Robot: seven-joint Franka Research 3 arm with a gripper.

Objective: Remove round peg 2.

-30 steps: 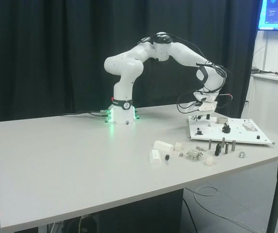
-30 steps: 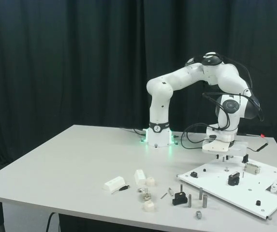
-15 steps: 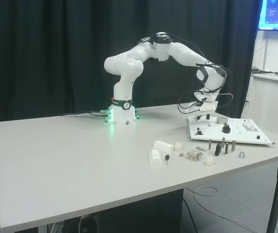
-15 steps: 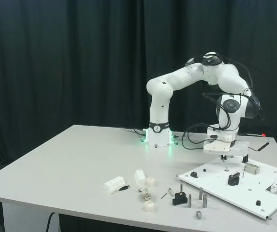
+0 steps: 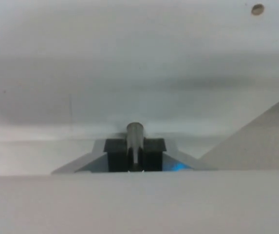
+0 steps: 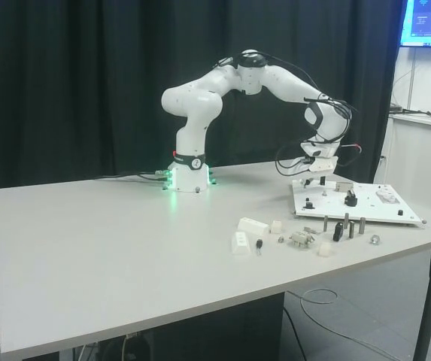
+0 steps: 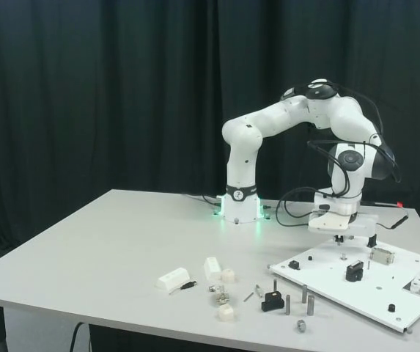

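In the wrist view my gripper (image 5: 135,155) is shut on round peg 2 (image 5: 135,132), a short grey metal pin held upright between the black pads (image 5: 115,154). Below it lies the white board (image 5: 129,58), with a small hole (image 5: 257,9) showing. From the room views the gripper (image 6: 311,178) (image 7: 338,237) hangs a little above the near-arm end of the white board (image 6: 369,209) (image 7: 374,293). The peg itself is too small to make out there.
Black fittings (image 6: 350,199) (image 7: 354,273) stand on the board. In front of the board lie loose parts: white blocks (image 6: 251,224) (image 7: 174,279), upright grey pegs (image 6: 326,221) (image 7: 305,293) and a black bracket (image 7: 272,299). A white cabinet (image 6: 418,150) stands beyond the table.
The gripper has risen slightly above the board over the last second, still closed on the peg.
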